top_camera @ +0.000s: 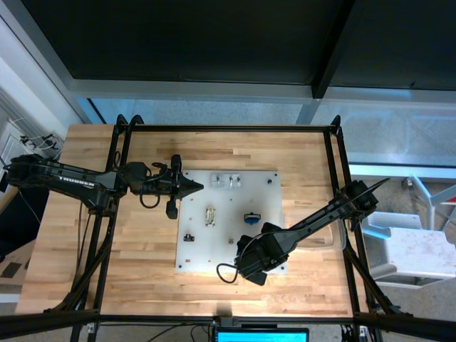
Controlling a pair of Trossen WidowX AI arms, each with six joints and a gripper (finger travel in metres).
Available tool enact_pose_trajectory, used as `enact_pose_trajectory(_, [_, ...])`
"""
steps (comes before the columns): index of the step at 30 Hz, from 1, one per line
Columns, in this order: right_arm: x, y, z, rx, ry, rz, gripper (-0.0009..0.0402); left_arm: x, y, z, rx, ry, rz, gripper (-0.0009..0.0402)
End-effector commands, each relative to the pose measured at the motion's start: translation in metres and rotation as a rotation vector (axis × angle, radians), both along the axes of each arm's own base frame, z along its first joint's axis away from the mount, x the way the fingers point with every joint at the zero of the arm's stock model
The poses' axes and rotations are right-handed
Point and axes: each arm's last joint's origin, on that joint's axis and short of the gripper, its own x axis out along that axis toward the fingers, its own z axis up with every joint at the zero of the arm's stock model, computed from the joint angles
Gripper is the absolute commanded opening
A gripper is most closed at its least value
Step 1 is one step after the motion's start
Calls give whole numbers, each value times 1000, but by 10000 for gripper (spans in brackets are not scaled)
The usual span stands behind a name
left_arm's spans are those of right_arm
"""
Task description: Unfasten the M12 fastener and place in the container
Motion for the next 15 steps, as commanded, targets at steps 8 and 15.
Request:
enact_pose_trajectory(8, [3,1,4,26,-5,-160,219,0,0,0,0,0,0,0])
enact_pose_trajectory(15, [12,7,1,27,-6,-172,267,0,0,0,0,-1,0,0])
